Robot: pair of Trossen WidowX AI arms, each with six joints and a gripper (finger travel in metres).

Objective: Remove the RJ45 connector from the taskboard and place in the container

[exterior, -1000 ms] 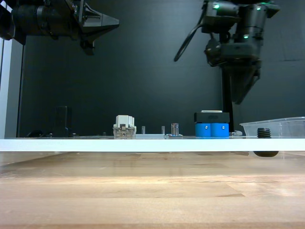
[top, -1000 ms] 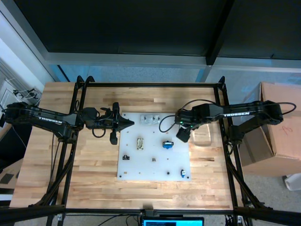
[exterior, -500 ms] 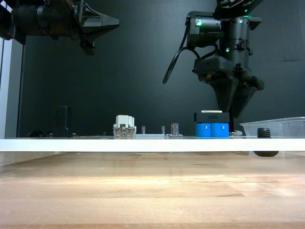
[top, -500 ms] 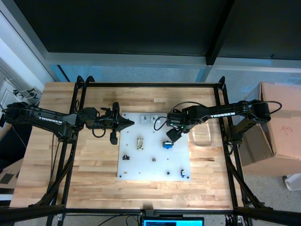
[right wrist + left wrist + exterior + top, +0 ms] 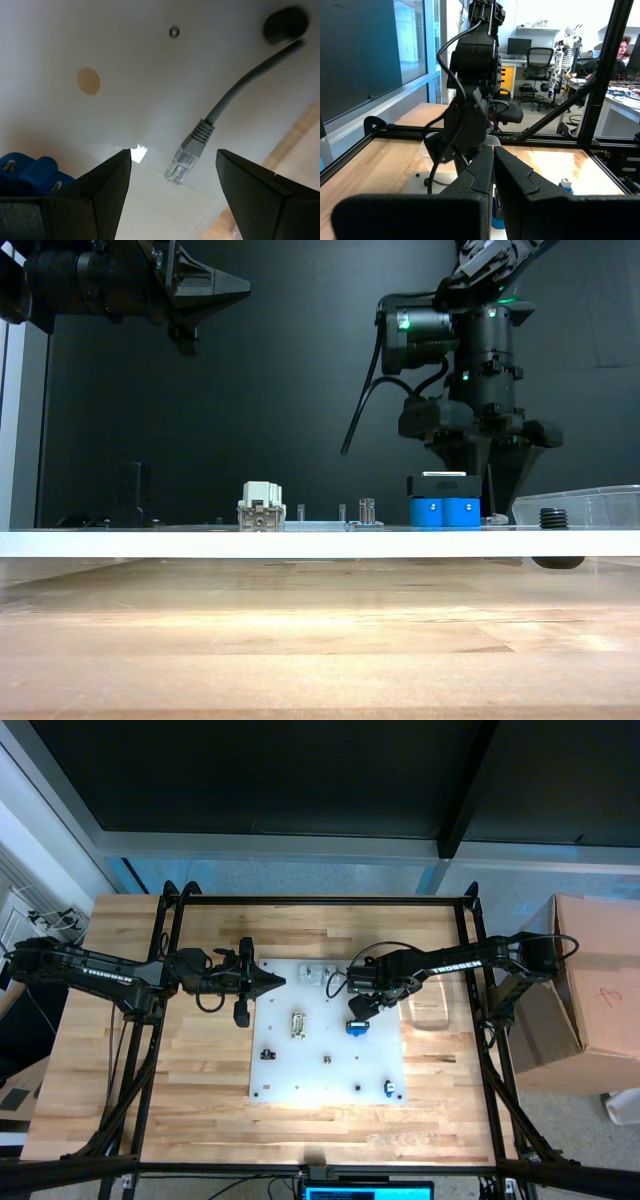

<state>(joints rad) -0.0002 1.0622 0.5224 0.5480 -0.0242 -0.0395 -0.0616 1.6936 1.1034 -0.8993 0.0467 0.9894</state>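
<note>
The RJ45 connector [image 5: 182, 161], a clear plug with a grey boot and grey cable, lies on the white taskboard [image 5: 300, 1065] with its tip against a pale block; whether it is seated I cannot tell. My right gripper [image 5: 172, 152] is open and straddles it without touching, low over the board beside the blue block [image 5: 445, 510]. In the high view the right gripper [image 5: 358, 1006] hides the plug. My left gripper [image 5: 276, 982] is shut on nothing, hovering high at the board's left edge. The clear container [image 5: 430, 1006] sits right of the board.
A grey-white connector housing [image 5: 297, 1024] and small posts [image 5: 366, 510] stand mid-board. A second blue part [image 5: 388, 1089] sits near the board's front right corner. A black nut [image 5: 553, 517] lies in the container [image 5: 590, 505]. The black frame rails [image 5: 320, 901] border the table.
My right gripper has moved left and down from beside the container to just over the board, and its fingers have spread around the plug. The left arm has not moved.
</note>
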